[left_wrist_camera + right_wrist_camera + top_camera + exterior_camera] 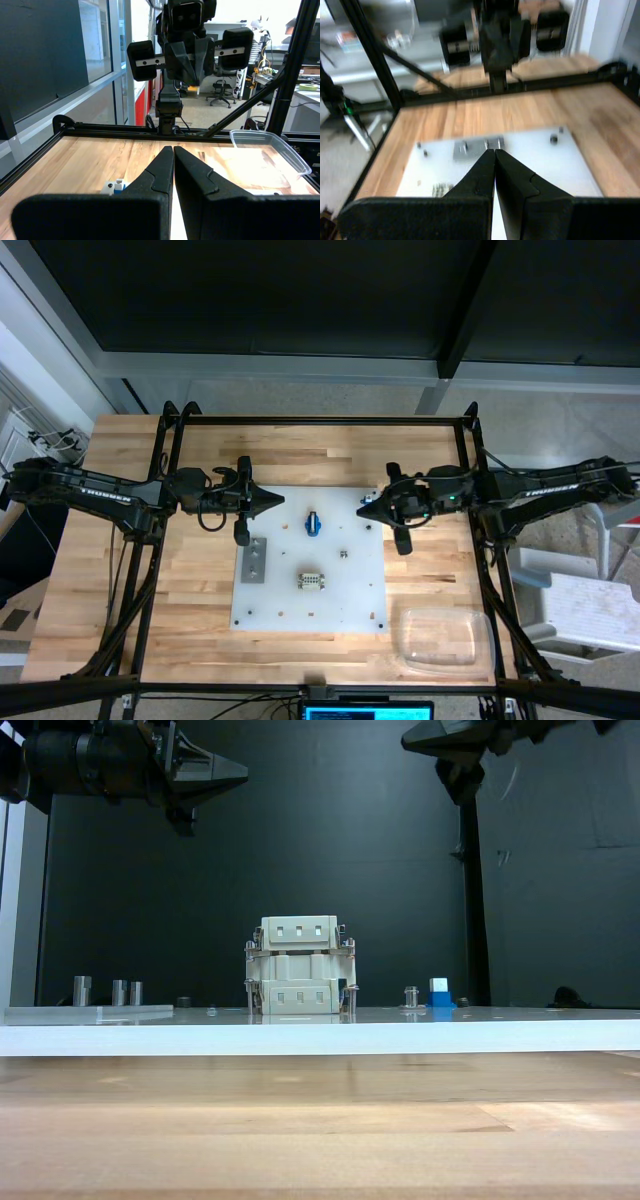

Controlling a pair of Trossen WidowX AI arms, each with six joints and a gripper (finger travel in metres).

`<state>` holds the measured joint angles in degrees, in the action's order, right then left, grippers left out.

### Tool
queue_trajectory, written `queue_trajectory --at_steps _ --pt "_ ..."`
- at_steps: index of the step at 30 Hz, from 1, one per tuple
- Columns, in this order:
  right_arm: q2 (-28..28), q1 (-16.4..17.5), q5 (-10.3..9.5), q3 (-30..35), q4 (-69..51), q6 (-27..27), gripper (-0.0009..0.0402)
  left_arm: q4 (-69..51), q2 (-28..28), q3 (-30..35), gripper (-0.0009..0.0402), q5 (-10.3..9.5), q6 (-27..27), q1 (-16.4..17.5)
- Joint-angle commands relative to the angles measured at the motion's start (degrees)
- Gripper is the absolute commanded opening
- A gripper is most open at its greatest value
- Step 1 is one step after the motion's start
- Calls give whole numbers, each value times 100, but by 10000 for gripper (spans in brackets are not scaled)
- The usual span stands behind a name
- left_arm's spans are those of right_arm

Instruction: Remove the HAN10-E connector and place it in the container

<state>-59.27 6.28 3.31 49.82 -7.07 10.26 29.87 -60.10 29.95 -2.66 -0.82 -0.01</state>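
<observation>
Connector (311,581) is bound for the container (445,638), which lies nearest you, below and nearward of the right gripper (362,508), so that arm likely has the shorter carry. It sits mounted on the board (340,610), low between both tips. Beyond, you'll see the right and the left gripper (279,500) pinched closed, empty, raised clear.

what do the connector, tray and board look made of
The HAN10-E connector: matte beige moulded plastic, probably, with small shiny metal clips. The container: clear glossy plastic, the wooden table shows through. The board: smooth white plastic-like sheet, faintly reflective. The left gripper and right gripper hover shut above the board's far part.
</observation>
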Motion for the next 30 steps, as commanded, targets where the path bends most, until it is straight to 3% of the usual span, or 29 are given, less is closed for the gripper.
queue_trajectory --at_steps 1,16,30 --pt "-420 15 -2 621 -887 7 0 0 0 0 0 2 2 0" --pt "-2640 291 2 3641 -4148 83 0 0 0 0 0 2 2 2" --pt "-4312 457 4 6065 -5814 81 0 0 0 0 0 2 2 0"
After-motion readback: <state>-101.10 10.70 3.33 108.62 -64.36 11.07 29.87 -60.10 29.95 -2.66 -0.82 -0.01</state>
